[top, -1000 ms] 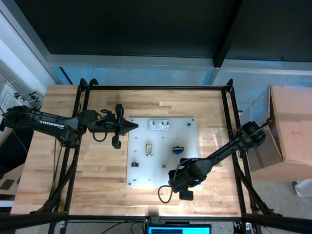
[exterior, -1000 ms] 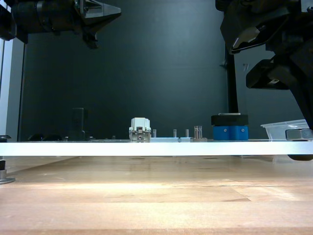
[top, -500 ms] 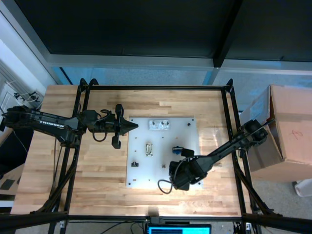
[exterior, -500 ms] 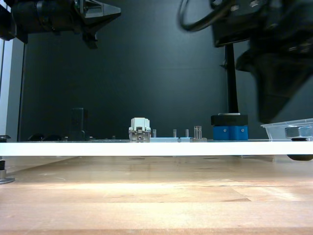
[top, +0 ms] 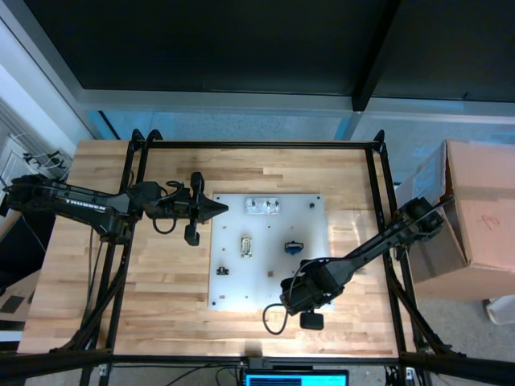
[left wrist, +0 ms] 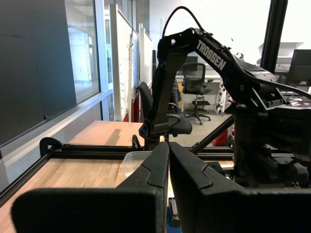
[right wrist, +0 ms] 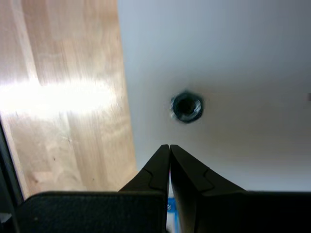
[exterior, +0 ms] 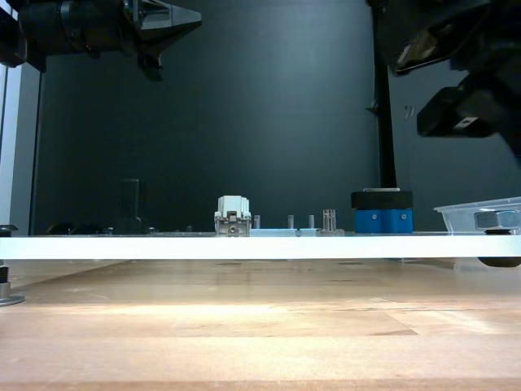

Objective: Unfasten the M12 nut and place it in the container

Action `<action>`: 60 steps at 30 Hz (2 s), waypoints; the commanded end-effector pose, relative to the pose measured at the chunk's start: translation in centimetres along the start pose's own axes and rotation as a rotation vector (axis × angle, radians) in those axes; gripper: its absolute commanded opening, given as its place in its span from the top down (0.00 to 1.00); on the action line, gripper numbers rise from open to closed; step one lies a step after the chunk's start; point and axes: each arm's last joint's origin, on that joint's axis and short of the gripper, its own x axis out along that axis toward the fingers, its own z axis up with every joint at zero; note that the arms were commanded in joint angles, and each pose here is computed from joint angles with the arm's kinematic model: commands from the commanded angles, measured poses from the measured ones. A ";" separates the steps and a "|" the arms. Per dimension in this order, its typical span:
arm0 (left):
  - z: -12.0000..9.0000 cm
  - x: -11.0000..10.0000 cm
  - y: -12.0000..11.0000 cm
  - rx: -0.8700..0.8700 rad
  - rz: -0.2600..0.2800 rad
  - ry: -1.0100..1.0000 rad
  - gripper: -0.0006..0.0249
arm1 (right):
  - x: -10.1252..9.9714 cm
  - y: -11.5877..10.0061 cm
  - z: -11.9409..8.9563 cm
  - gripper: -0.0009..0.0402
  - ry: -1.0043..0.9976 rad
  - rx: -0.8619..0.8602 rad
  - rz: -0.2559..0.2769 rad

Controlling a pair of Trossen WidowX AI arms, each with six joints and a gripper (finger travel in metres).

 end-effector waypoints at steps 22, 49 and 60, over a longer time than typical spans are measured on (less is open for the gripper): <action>-0.1 0.1 0.0 0.000 0.000 0.004 0.98 | 1.4 -0.3 0.7 0.98 -0.031 -0.062 -0.051; -0.1 0.1 0.0 0.000 0.000 0.007 0.98 | 0.3 0.1 0.2 0.98 0.005 0.014 0.044; -0.1 0.1 0.0 0.000 0.000 0.007 0.98 | 1.5 0.4 0.9 0.98 -0.039 0.003 0.034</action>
